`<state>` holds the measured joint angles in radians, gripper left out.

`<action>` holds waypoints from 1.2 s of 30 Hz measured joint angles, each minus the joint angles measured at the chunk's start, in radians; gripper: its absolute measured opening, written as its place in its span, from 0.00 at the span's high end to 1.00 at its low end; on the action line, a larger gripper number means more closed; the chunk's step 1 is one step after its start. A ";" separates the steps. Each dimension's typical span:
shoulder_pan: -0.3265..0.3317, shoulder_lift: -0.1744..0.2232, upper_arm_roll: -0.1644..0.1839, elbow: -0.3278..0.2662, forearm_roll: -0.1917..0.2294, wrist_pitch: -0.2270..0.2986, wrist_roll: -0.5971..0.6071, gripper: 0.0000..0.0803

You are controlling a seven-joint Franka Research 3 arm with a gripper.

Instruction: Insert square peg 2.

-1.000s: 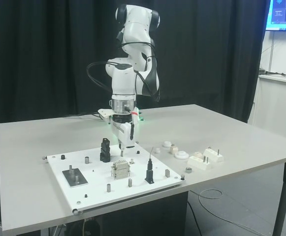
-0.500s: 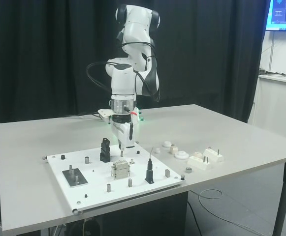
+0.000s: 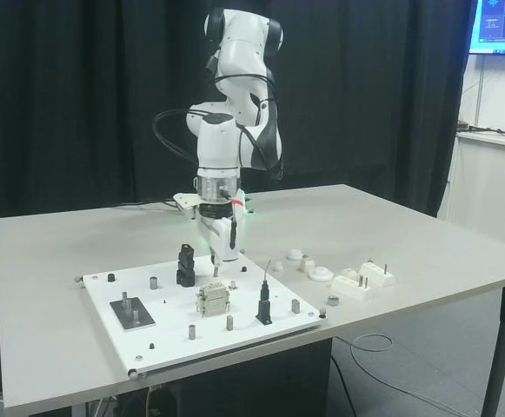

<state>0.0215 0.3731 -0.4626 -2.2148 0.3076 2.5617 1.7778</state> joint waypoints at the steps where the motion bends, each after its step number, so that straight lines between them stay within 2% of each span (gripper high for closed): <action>1: 0.000 0.000 0.001 0.001 0.000 -0.004 0.000 0.90; 17: 0.001 0.004 0.019 0.005 0.008 -0.019 0.000 0.90; 36: 0.000 0.010 0.011 0.012 0.008 -0.018 -0.003 0.90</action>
<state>0.0218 0.3831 -0.4519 -2.2027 0.3158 2.5438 1.7747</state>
